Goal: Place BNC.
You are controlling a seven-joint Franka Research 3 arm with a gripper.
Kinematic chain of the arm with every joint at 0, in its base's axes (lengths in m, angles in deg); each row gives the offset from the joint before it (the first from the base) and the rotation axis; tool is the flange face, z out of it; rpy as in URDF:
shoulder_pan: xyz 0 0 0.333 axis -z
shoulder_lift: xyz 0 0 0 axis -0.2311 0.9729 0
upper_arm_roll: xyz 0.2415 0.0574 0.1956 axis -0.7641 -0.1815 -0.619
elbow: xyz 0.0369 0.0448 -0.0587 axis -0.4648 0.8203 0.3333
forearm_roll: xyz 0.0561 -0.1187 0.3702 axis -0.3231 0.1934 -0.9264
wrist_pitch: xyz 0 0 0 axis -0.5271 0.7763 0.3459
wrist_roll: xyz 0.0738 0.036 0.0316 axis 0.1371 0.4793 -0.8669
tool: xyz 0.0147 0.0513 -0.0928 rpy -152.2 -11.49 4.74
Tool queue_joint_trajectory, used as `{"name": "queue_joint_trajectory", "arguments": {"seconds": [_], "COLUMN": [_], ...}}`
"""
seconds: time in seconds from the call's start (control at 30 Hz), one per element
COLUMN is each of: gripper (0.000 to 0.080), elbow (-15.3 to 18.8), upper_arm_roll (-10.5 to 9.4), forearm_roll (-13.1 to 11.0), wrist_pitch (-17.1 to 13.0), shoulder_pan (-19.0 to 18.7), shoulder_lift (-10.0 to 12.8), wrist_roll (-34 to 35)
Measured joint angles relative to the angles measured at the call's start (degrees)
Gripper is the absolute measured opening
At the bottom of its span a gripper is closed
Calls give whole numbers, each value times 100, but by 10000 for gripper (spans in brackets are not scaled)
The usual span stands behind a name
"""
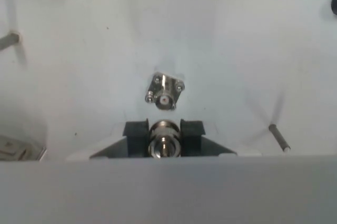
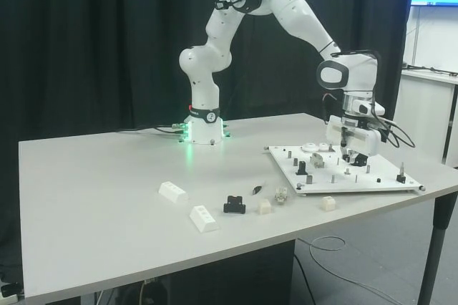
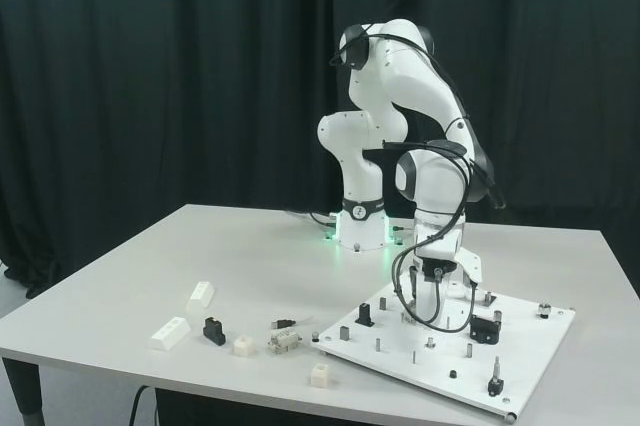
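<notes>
In the wrist view my gripper [image 1: 165, 129] is shut on a metal BNC plug [image 1: 165, 142], which sits between the two black fingers [image 1: 135, 132]. Directly beyond it a BNC socket with a square four-screw flange [image 1: 165, 92] is mounted on the white board [image 1: 237, 50]. The plug hangs a little above the socket, not touching it. In the room views the gripper [image 2: 351, 150] [image 3: 432, 306] points straight down over the middle of the white board [image 2: 379, 182] [image 3: 525, 351].
Thin metal pegs [image 1: 279, 137] [image 1: 9, 39] stand on the board on either side of the socket. A black block [image 2: 302, 167] and other small fixtures also stand there. On the table lie two white blocks [image 2: 172, 191] [image 2: 205, 218], a black part [image 2: 234, 205] and small white cubes [image 2: 328, 202].
</notes>
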Motion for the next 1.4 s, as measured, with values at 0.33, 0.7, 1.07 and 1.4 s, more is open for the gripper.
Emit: {"name": "queue_joint_trajectory", "arguments": {"seconds": [0.33,0.7,1.07,1.4], "gripper": [120,120,120,120], "elbow": [0,-1,-1,-1], "upper_arm_roll": [14,23,275,633], "forearm_roll": [0,-3,17,403], "wrist_pitch": [0,-4,72,374], "shoulder_pan": [8,8,12,164], "shoulder_lift": [-6,-45,-224,-452], "wrist_roll": [0,14,180,166]}}
